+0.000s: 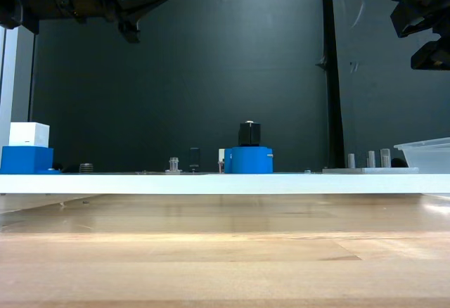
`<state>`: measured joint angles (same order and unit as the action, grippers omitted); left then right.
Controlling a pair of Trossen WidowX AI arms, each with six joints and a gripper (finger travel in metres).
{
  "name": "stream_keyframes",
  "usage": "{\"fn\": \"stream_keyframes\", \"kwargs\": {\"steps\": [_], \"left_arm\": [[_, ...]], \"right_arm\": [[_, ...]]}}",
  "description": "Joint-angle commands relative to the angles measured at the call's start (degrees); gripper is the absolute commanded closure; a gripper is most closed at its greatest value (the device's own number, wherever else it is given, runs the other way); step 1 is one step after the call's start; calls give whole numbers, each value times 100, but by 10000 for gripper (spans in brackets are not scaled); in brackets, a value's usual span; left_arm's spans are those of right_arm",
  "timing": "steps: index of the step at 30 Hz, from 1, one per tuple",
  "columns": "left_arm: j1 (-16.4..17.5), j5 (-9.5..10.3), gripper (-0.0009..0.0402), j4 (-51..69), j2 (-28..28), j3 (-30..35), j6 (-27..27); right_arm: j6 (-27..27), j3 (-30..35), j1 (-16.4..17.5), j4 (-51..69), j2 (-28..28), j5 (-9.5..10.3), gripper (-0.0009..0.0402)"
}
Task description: Pick the 16mm cylinder and place it in the taskboard
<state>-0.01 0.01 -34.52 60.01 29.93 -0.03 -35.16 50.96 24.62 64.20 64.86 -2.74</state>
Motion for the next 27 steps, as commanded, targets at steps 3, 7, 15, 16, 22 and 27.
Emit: {"fn": "stream_keyframes", "kwargs": {"steps": [3, 7, 15, 16, 22, 27], "left_arm": [[0, 0, 393, 0, 0, 2, -2], [0, 0, 393, -2, 0, 2, -2], [0, 0, 393, -2, 0, 2, -2], [0, 0, 393, -2, 0, 2, 0], [2, 0, 393, -2, 0, 2, -2], [0, 0, 393, 0, 0, 2, -2]], "right_arm": [[116, 330, -13, -44, 398, 0, 370], [188, 614, -50, -44, 697, -70, 370], [267, 984, -81, -101, 1174, -70, 370], [267, 1019, -87, -111, 1215, -72, 370], [413, 1329, -164, -116, 1567, -74, 370], [544, 1510, -275, -225, 1886, -72, 370]]}}
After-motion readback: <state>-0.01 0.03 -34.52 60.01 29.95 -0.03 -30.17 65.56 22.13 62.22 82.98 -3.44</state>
